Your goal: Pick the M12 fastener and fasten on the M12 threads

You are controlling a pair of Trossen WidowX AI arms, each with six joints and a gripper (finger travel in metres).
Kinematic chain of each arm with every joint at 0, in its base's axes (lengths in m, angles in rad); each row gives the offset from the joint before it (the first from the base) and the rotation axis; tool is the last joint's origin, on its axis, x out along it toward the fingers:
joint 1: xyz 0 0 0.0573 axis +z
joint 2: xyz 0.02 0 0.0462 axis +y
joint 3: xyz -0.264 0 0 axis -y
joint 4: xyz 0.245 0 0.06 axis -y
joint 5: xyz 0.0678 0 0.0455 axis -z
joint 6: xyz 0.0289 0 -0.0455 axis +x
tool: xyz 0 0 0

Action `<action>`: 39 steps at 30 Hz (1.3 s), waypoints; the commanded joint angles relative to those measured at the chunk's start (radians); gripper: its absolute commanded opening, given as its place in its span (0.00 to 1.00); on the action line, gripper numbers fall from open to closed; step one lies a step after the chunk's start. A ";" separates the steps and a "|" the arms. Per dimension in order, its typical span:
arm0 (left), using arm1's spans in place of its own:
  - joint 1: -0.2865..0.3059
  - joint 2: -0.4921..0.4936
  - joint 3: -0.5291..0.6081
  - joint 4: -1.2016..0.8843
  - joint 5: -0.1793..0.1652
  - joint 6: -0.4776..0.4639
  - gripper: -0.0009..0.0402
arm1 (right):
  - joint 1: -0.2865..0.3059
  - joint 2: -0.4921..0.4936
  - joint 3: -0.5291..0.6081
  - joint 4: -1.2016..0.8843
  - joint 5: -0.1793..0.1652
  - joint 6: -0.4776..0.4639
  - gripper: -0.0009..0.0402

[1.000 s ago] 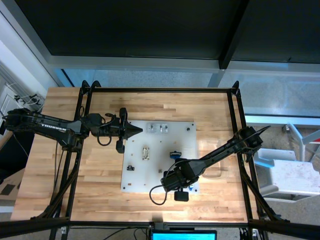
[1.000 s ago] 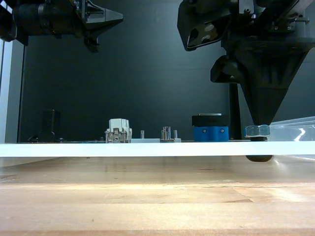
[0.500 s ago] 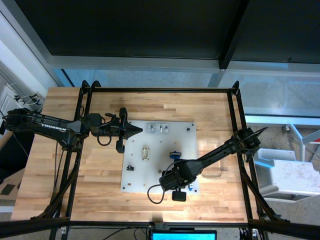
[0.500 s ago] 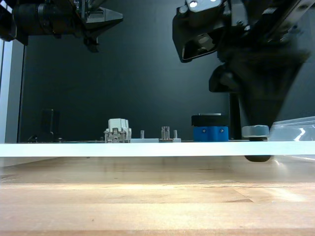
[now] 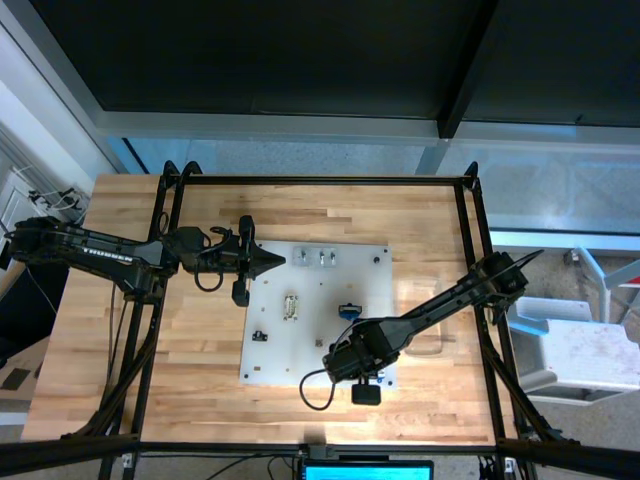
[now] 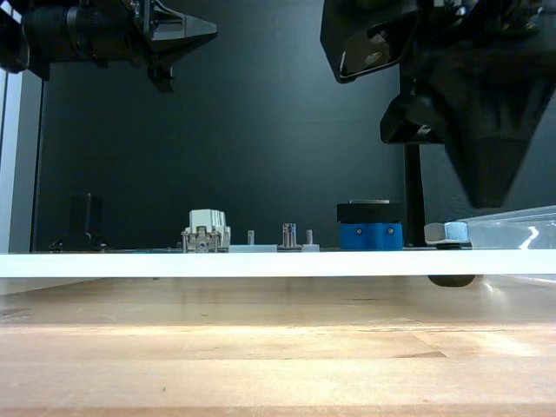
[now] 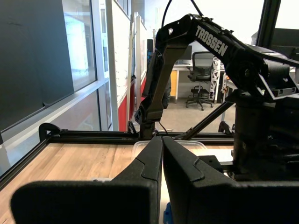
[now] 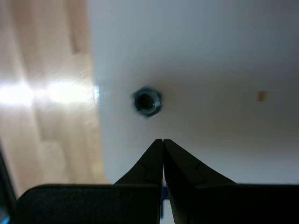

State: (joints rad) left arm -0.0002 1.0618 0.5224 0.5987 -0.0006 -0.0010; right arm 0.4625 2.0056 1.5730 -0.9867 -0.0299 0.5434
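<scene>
The M12 nut [image 6: 446, 233] sits near the near right edge of the white board [image 5: 290, 355]. In the low view a thin dark sliver of the M12 threads [image 6: 446, 246] shows between it and the board, so it appears to be on its stud. The right wrist view looks straight down on its hexagon, with a dark centre against the white surface. The right gripper [image 6: 488, 201] hangs over that same near right edge of the board. Its fingers [image 8: 152, 158] are pressed together with nothing between them. The tip is above the nut and a little toward the board's right side, clear of it; in the wrist view the nut lies just beyond the closed tip with bare board between them. The left gripper [image 6: 204, 30] is held high over the board's far left edge, and its fingers [image 7: 149, 161] are pressed together too, holding nothing.
</scene>
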 commanded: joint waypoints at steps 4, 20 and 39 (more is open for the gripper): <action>0.000 0.000 0.000 -0.009 0.000 0.000 0.02 | -0.001 0.019 0.000 0.015 0.055 0.056 0.02; 0.000 0.000 0.000 -0.049 0.000 0.000 0.02 | 0.003 0.034 0.000 0.074 -0.224 -0.015 0.02; 0.000 0.000 0.000 -0.048 0.000 0.000 0.02 | 0.002 0.026 0.000 0.056 0.048 0.054 0.02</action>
State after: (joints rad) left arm -0.0002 1.0618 0.5224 0.5499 -0.0006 -0.0006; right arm 0.4648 2.0235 1.5730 -0.9333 0.0147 0.5972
